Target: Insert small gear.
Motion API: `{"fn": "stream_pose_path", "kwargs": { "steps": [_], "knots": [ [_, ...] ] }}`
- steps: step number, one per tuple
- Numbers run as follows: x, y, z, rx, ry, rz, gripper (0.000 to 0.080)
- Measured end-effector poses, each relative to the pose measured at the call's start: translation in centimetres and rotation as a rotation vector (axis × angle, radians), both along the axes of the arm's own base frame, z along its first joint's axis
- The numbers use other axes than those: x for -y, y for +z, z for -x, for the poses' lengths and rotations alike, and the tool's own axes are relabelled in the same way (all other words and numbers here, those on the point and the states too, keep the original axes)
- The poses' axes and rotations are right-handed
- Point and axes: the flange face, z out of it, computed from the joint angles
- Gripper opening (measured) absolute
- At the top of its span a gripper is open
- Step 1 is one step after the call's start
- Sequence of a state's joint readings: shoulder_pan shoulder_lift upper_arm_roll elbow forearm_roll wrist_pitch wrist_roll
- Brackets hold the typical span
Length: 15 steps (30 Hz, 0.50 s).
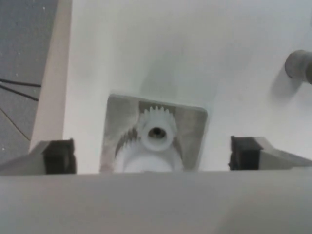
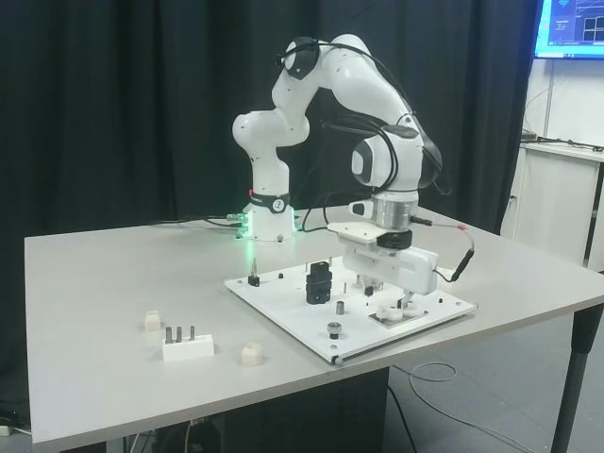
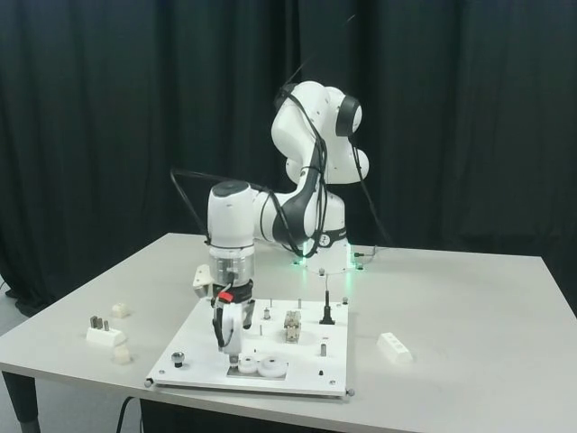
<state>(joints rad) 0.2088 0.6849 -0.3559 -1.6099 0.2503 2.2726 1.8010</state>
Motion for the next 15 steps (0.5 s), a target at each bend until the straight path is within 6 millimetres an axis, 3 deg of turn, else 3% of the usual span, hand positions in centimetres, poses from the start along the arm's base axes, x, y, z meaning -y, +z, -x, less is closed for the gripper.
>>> {"fn": "stream_pose_path", "kwargs": {
  "steps": [5,6,15],
  "knots": [
    [0.0,1.0,-0.4,-0.004,0.009,-0.005,0.0645],
    [-0.1,1.1,-0.5,-0.005,0.009,-0.005,0.077],
    [-0.5,1.6,-1.1,0.005,0.02,-0.006,0.0793]
  ]
}}
